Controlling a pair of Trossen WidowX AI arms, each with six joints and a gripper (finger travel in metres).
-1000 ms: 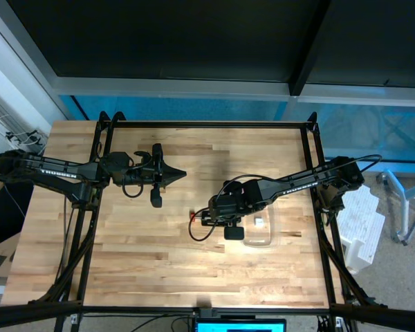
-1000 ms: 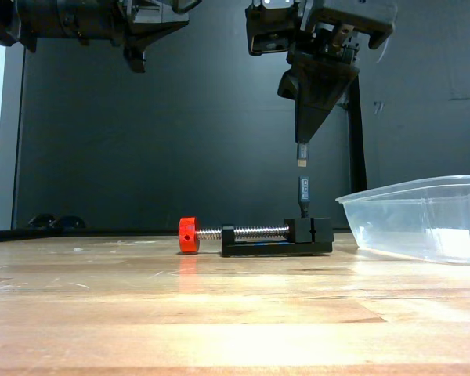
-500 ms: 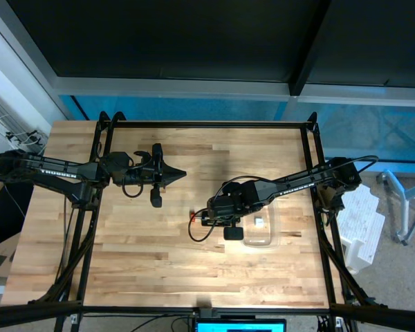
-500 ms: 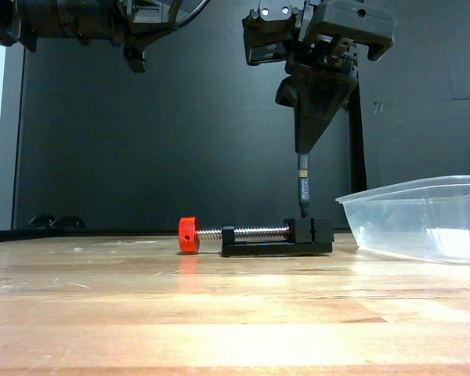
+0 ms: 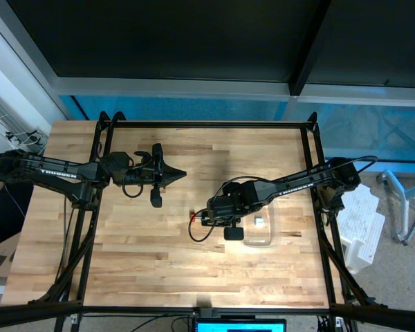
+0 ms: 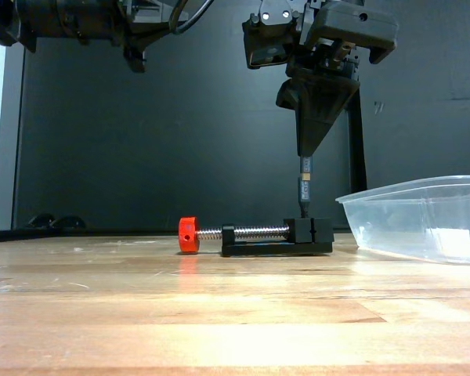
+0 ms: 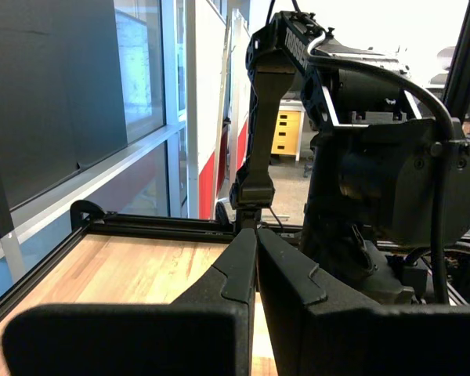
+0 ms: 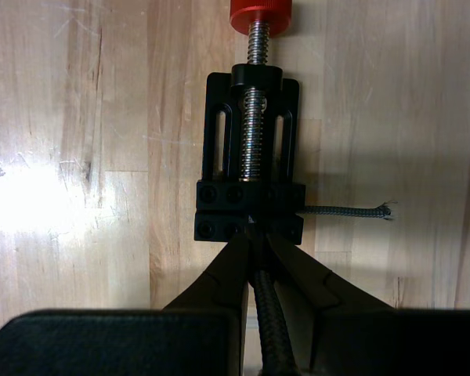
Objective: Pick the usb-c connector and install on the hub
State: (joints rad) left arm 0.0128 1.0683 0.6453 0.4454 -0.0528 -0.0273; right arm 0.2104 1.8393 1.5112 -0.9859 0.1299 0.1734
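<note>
Above the middle of the wooden table (image 5: pixel 124 242), the right gripper (image 6: pixel 304 157) points straight down over the hub (image 6: pixel 278 237). Its fingers are clamped together on the usb-c connector (image 6: pixel 304 168), which hangs upright from the fingertips. The lower end of the connector meets the top of a dark upright stub (image 6: pixel 303 202) that stands in the black end block of the hub. A thin pale band shows at the joint, and it cannot be told whether the plug is fully seated.

The hub lies flat on the table with its red knob (image 6: pixel 188 234) pointing toward the left arm and a threaded screw (image 6: pixel 254 232) running from the knob into the block. In the right wrist view, a braided cable (image 8: pixel 270 329) runs between the fingers, and a frayed cord end (image 8: pixel 345 211) sticks out sideways from the block.

A clear plastic tray (image 6: pixel 423 219) sits just beside the hub on the right-arm side and holds a small pale piece (image 5: pixel 259 221).

The left gripper (image 5: pixel 182 174) hangs high above the table, well apart from the hub, with its fingers pressed together on nothing.
</note>
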